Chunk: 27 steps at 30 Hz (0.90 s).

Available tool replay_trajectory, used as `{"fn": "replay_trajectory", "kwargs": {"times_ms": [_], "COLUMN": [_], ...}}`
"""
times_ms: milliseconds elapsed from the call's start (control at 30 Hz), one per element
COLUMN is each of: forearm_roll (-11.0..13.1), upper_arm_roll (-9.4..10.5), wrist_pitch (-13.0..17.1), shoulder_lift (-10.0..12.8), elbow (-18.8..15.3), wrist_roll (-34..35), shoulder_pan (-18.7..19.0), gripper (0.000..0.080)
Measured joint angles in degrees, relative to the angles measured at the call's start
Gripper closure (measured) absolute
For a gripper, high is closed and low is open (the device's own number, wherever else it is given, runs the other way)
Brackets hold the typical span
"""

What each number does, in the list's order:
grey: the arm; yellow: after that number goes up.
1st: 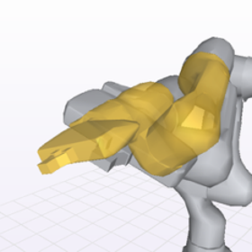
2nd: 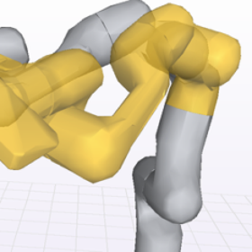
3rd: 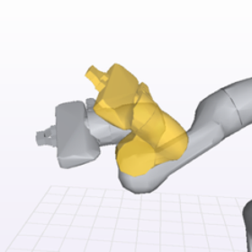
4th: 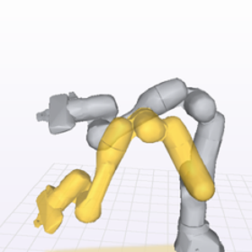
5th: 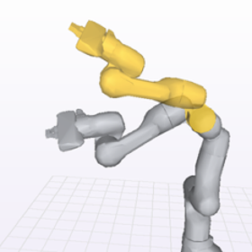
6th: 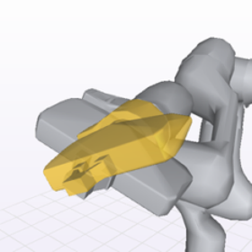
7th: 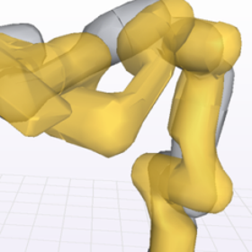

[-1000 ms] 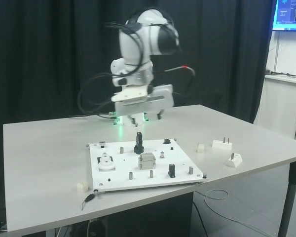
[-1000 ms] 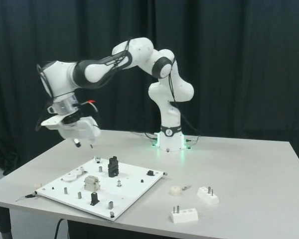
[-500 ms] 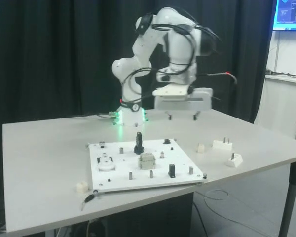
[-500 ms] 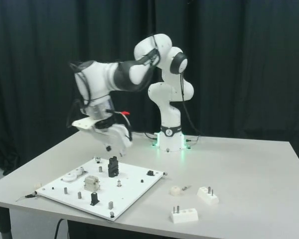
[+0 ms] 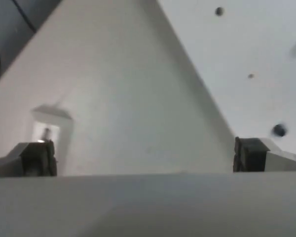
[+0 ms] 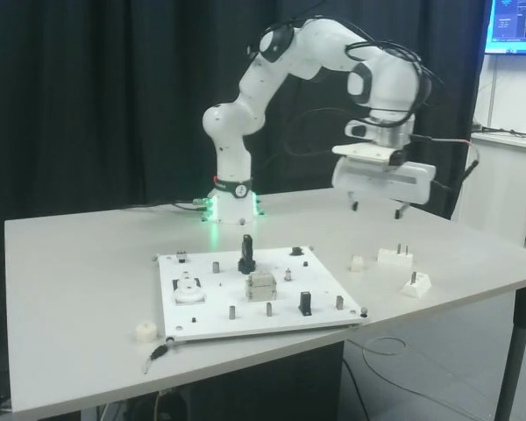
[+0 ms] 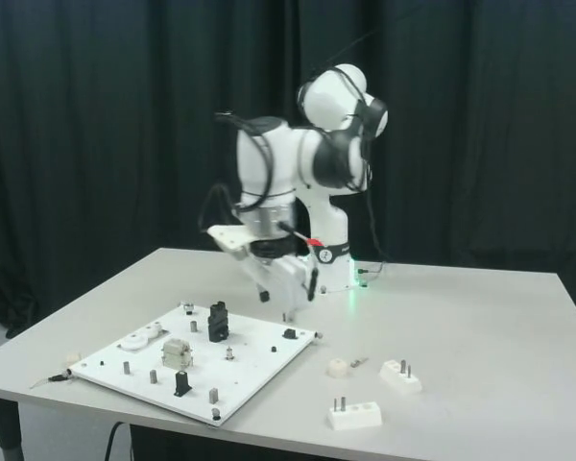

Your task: Pick round peg 2.

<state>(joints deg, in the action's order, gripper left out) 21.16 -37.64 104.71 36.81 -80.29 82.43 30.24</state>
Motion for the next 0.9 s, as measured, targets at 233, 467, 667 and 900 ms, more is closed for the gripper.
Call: {"fn": "replay_trajectory", "kwargs": {"times_ms": [233,467,667,900], "forearm_roll": [-3.2,-4.3,-4.3,-4.2], "upper_arm_roll": [0.87,1.82,3.31,4.97], "wrist_pitch": [4.9,8.8,11.1,14.0], "shoulder_lift": [0.1,0.4,1.0,2.3], "elbow": [-1.2,-2.2,-2.4,-2.4], "wrist_roll": [9.9,17.4,22.9,27.8], "shoulder_pan": [3.4,5.1,5.3,5.3], "gripper": [0.0003,0.0003,0.0003,0.0003]}}
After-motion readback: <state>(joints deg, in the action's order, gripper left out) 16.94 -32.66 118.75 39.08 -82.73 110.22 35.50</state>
